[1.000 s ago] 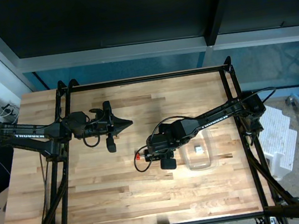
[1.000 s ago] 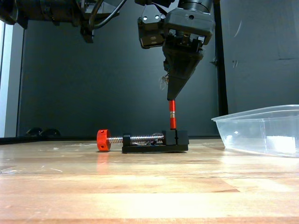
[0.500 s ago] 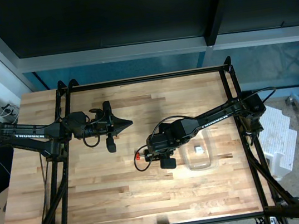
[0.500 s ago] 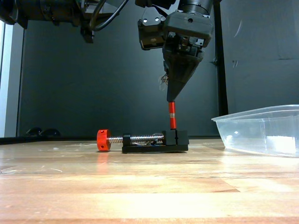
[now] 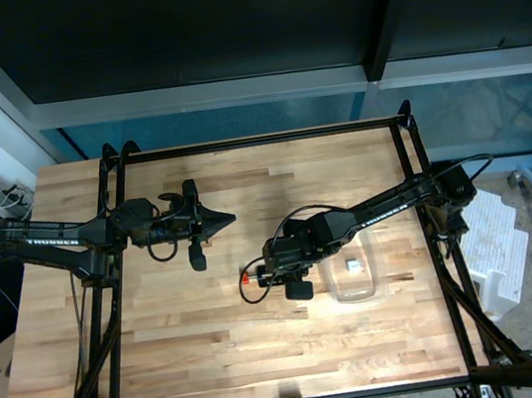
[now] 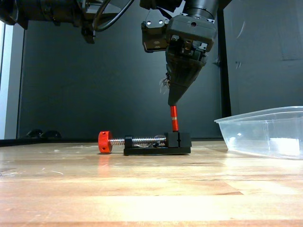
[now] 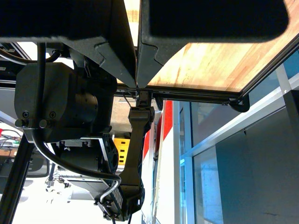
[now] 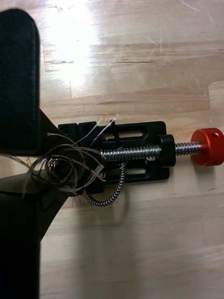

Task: Pick the rca connector and install on the hub

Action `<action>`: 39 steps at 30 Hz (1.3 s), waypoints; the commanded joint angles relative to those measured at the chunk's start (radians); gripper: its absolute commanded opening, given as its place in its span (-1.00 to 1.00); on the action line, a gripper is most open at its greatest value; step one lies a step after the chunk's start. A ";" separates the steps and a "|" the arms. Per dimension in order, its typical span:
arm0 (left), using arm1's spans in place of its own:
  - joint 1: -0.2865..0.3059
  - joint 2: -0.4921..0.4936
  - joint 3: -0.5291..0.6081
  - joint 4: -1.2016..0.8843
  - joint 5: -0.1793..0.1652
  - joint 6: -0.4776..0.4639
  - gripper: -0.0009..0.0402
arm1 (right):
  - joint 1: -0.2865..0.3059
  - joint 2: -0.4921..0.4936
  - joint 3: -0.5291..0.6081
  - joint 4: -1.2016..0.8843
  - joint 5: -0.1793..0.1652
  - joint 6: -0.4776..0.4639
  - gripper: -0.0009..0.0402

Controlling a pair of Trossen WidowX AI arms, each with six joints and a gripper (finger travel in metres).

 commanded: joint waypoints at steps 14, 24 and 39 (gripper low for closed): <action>0.000 0.000 0.000 0.000 0.000 0.000 -0.96 | 0.001 -0.014 -0.004 0.009 -0.006 -0.003 -0.63; 0.000 0.000 0.000 0.000 0.000 0.000 -0.96 | 0.000 -0.071 -0.004 -0.001 -0.007 -0.006 -0.20; 0.000 0.000 0.000 0.000 0.000 0.000 -0.96 | 0.000 -0.191 -0.005 -0.096 -0.007 -0.039 -0.14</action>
